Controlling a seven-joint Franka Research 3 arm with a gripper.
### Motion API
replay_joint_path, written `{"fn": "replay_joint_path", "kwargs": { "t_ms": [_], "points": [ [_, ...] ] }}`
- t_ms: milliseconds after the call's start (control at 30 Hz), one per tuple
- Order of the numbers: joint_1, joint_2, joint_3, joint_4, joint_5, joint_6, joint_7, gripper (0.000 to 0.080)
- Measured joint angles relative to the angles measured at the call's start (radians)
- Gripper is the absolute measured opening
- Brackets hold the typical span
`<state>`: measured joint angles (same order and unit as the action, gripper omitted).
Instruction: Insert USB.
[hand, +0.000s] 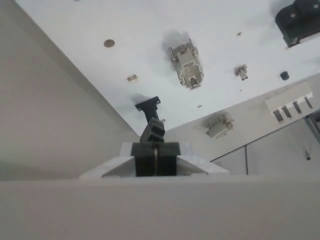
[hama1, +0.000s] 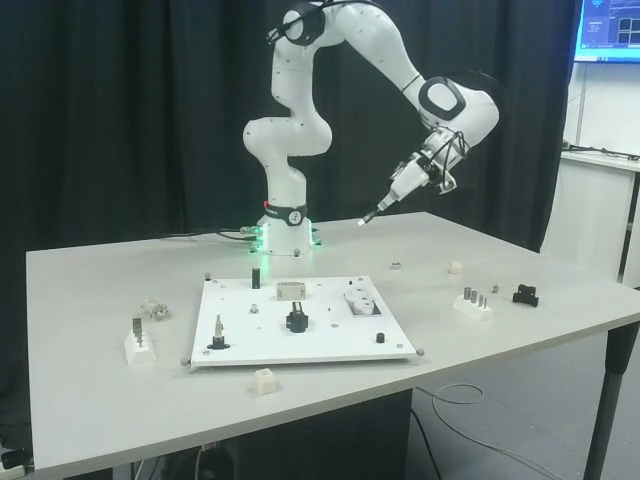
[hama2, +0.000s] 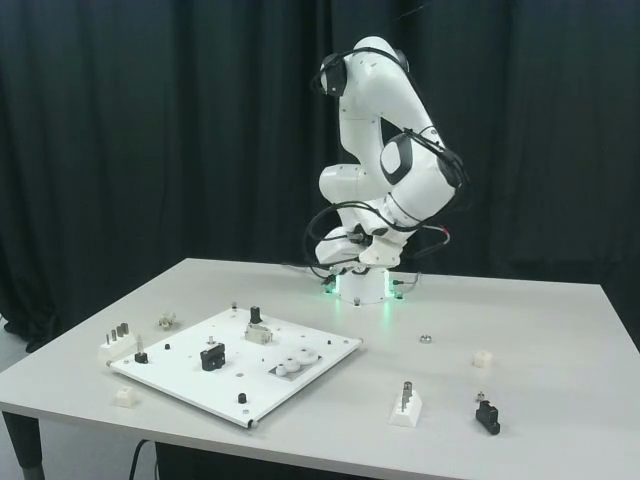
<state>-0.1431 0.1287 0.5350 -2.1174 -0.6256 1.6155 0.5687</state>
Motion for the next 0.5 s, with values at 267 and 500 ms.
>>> {"fn": "replay_joint_path", "kwargs": {
  "t_ms": [267, 500],
  "points": [
    [0.0, -0.024, -0.05, -0.039, -0.001, 0.028, -0.087, 0.0009],
    [0.0, -0.057, -0.099, -0.078, -0.001, 0.058, -0.173, 0.0009]
  ]
}}
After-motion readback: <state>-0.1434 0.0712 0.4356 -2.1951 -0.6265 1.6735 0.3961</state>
